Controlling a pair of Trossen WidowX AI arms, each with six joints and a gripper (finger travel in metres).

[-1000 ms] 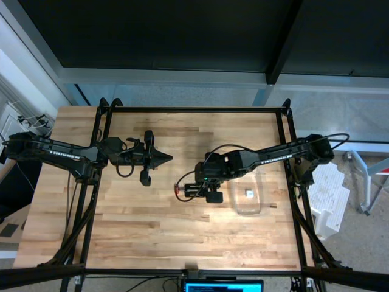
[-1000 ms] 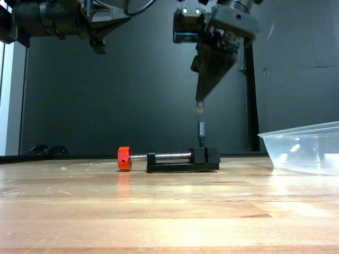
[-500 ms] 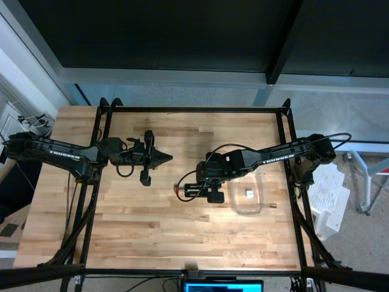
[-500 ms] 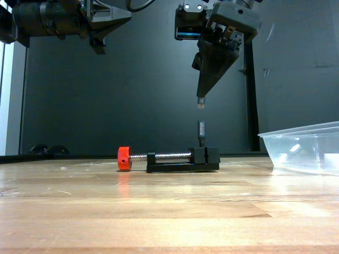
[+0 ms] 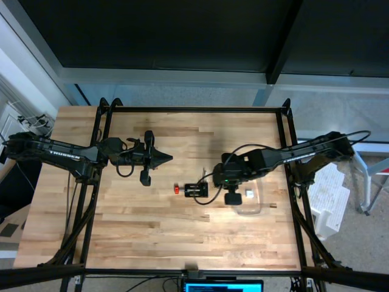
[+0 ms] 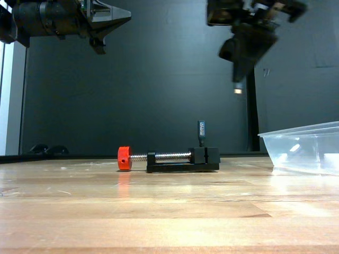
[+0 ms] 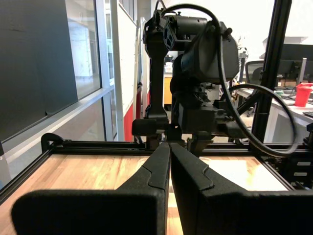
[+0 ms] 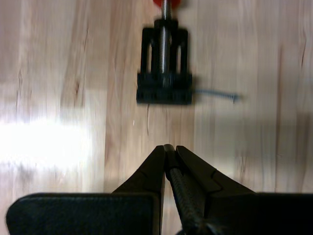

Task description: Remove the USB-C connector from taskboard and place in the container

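Observation:
The taskboard (image 5: 196,190) (image 6: 183,159) (image 8: 164,73), a black fixture with a red knob (image 6: 124,158), lies mid-table. High in the low view, my right gripper (image 6: 238,84) (image 5: 226,182) (image 8: 169,149) is shut on the USB-C connector (image 6: 238,91), whose thin black cable (image 8: 178,188) runs between the fingers. It hangs between the taskboard and the clear container (image 5: 249,199) (image 6: 307,148), well above the table. My left gripper (image 5: 165,158) (image 7: 169,147) is parked up and left of the taskboard, shut with nothing in it.
A thin grey pin (image 6: 201,132) stands upright on the taskboard. A small white square piece (image 5: 249,193) lies inside the container. Black frame rails run around the table's edges.
My right gripper has moved right, away from above the taskboard toward the container, carrying the connector a little higher. The left arm has stayed put.

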